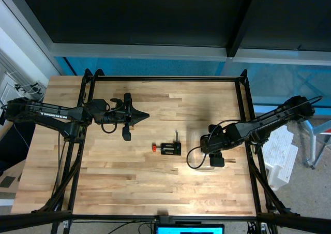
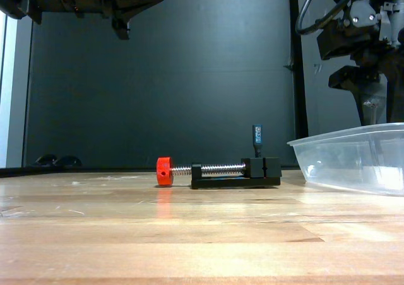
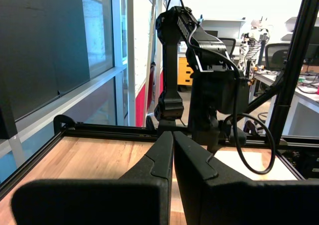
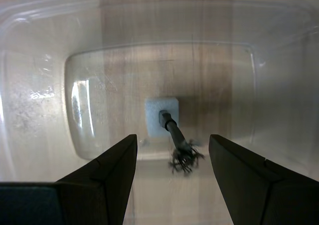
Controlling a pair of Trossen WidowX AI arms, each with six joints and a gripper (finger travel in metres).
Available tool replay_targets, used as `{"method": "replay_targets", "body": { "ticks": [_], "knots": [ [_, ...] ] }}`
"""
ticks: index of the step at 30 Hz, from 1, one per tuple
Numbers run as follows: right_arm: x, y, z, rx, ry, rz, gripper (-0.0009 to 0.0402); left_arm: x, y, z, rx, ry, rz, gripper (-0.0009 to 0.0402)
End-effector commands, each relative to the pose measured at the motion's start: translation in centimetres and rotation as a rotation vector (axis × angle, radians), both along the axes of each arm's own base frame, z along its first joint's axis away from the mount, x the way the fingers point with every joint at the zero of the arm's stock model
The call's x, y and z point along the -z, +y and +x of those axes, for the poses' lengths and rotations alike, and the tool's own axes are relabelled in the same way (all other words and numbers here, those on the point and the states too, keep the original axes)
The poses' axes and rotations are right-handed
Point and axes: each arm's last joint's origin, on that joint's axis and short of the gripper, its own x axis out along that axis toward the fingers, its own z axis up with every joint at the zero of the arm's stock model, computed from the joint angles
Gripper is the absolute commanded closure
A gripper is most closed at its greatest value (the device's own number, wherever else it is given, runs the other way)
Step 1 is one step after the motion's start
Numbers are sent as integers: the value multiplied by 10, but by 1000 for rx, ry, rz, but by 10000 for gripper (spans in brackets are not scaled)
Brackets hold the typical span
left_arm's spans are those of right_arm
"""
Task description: Pick the usb-c connector and install on the hub
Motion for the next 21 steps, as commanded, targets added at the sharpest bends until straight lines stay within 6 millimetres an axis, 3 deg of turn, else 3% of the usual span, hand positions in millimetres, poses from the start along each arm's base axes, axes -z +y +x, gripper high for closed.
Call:
{"method": "replay_targets", "body": {
  "ticks": [1, 11, 21],
  "knots": [
    [7, 1, 3, -2, 3, 0, 193, 0, 0, 0, 0, 0, 0, 393],
    [23, 3, 7, -5, 9, -3, 199, 0, 0, 0, 0, 0, 0, 393],
    [30, 3, 8, -6, 8, -3, 247, 0, 0, 0, 0, 0, 0, 393]
  ]
}}
